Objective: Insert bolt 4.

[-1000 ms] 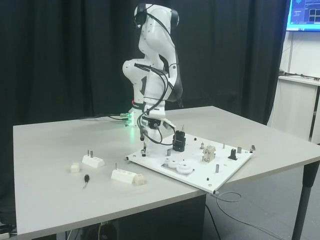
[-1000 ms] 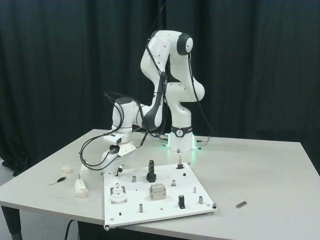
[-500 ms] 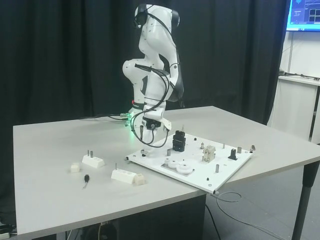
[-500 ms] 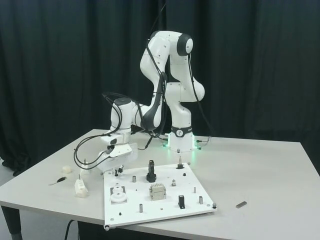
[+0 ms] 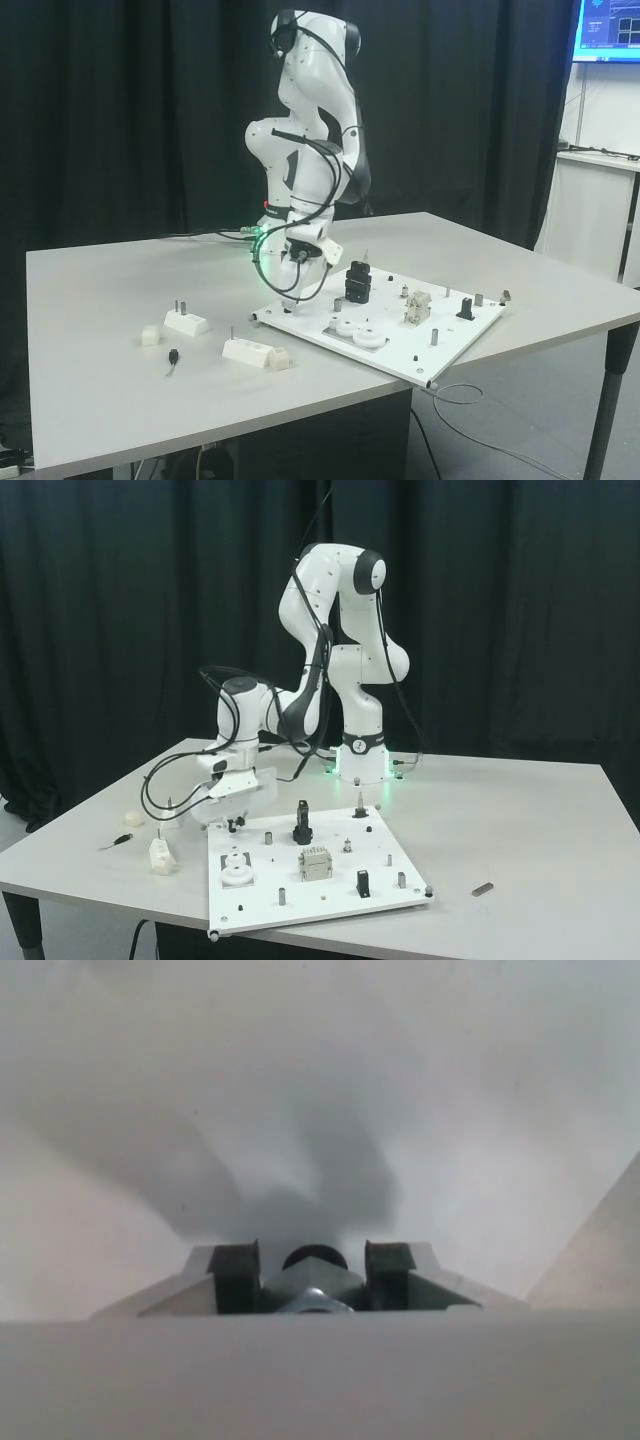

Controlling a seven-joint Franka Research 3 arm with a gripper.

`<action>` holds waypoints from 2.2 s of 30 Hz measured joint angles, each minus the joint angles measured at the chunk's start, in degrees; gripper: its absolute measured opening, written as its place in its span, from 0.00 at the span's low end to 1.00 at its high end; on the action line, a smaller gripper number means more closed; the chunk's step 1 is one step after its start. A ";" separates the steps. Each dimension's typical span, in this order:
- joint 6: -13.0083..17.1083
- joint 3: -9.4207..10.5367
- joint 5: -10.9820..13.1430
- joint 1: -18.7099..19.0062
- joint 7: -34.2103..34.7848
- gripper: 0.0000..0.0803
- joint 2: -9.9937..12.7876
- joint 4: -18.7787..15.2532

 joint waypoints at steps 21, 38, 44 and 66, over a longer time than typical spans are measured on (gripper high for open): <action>-1.55 0.01 0.51 -0.21 19.94 0.28 0.78 1.43; -1.66 -0.22 7.17 -1.11 26.54 0.28 0.81 1.69; -1.65 -0.33 9.27 -1.36 30.45 0.28 0.88 1.79; -1.32 -0.66 11.26 -1.51 49.36 0.28 1.09 1.96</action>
